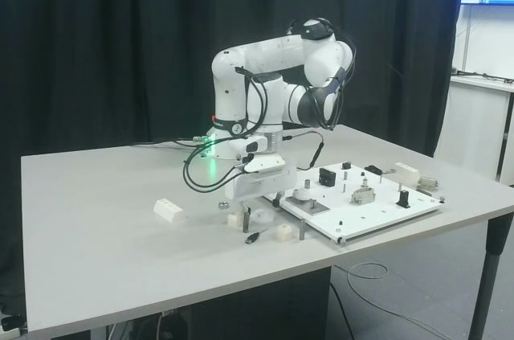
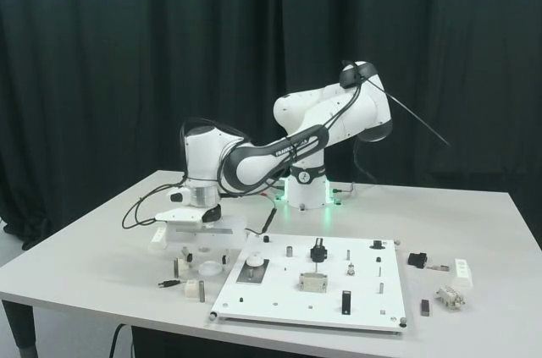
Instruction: Remove medium gear.
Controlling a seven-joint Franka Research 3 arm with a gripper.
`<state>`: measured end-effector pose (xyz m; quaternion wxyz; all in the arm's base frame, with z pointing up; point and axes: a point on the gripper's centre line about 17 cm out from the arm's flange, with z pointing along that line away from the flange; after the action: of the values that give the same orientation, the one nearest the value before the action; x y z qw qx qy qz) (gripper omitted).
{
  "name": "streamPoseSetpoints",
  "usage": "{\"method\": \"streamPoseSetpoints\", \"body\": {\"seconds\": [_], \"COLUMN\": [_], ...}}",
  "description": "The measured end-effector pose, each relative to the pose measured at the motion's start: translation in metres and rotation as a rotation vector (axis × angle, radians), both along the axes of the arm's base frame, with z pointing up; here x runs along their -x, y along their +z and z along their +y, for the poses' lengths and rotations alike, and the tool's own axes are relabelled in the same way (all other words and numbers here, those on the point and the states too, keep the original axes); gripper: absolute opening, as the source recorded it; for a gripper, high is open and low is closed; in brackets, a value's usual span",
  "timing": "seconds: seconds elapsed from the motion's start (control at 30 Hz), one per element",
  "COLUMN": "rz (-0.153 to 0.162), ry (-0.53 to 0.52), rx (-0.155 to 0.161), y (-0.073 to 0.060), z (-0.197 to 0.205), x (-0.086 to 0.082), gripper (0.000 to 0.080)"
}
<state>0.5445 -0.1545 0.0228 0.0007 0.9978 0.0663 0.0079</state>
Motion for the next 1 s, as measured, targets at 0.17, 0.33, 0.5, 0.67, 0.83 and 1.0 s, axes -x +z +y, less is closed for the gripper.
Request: {"method": "streamPoseSetpoints", "body": {"seconds": [0.17, 0.33, 0.5, 0.67, 0.83, 1.0], "rz": [-0.004, -0.006, -0.009, -0.012, -0.014, -0.015], "ry": [0.001, 0.003, 0.003, 0.002, 0.002, 0.002], "rx": [0.002, 0.004, 0.006, 0.009, 0.01, 0.012], "y": [0.002, 0.004, 0.006, 0.008, 0.009, 0.011], "z": [0.0, 0.0, 0.0, -0.001, -0.002, -0.003], "x": [-0.001, -0.002, -0.003, -0.004, -0.004, -0.005], "gripper": [0.0799, 0.0799, 0.08, 0.08, 0.08, 0.08]}}
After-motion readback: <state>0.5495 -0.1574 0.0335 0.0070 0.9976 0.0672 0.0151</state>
